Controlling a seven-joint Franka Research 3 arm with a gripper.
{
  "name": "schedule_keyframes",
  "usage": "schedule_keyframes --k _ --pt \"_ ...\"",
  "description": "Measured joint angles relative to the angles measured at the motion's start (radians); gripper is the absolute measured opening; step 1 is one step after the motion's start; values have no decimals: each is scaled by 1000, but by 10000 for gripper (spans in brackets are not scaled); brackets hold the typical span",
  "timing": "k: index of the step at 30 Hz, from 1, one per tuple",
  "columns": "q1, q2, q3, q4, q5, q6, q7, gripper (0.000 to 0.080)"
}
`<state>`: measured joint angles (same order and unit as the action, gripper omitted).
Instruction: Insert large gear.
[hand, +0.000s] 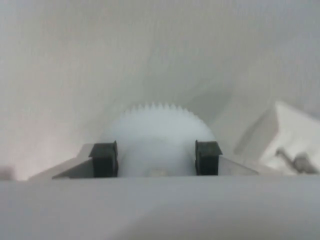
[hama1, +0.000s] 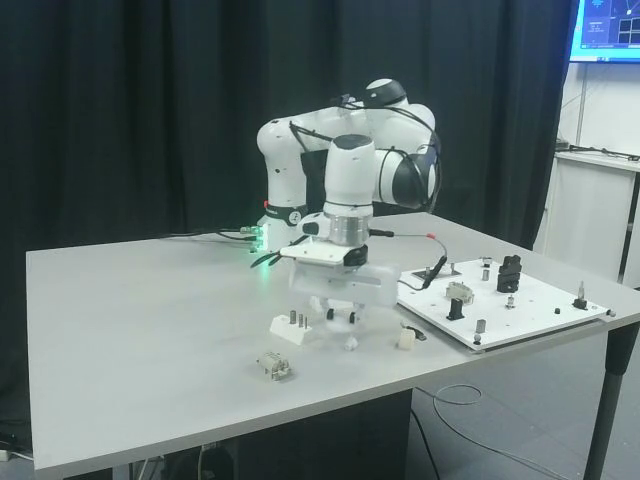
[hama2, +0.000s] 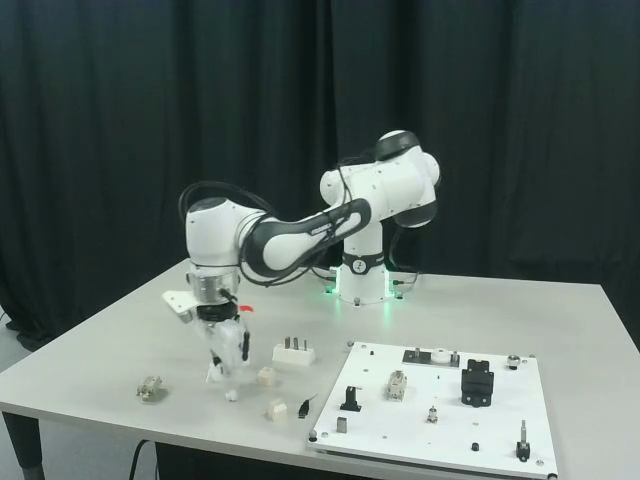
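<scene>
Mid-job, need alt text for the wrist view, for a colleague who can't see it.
A white large gear sits clamped between the hand's two black fingertips, above the grey table. A white block with pegs lies off to one side.

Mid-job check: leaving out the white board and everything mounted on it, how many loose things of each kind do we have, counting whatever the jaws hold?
large gear, in the jaws: 1
white peg base: 1
small white blocks: 2
small white piece: 1
grey connector: 1
small black plug: 1
Total: 7
</scene>
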<state>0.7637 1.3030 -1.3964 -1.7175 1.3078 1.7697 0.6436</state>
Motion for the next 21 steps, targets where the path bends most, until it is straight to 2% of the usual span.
schedule_keyframes --k 11,21 --pt "173 -1 -50 -140 -2 -11 43 333" --pt "325 -8 -67 -243 -5 -2 121 333"
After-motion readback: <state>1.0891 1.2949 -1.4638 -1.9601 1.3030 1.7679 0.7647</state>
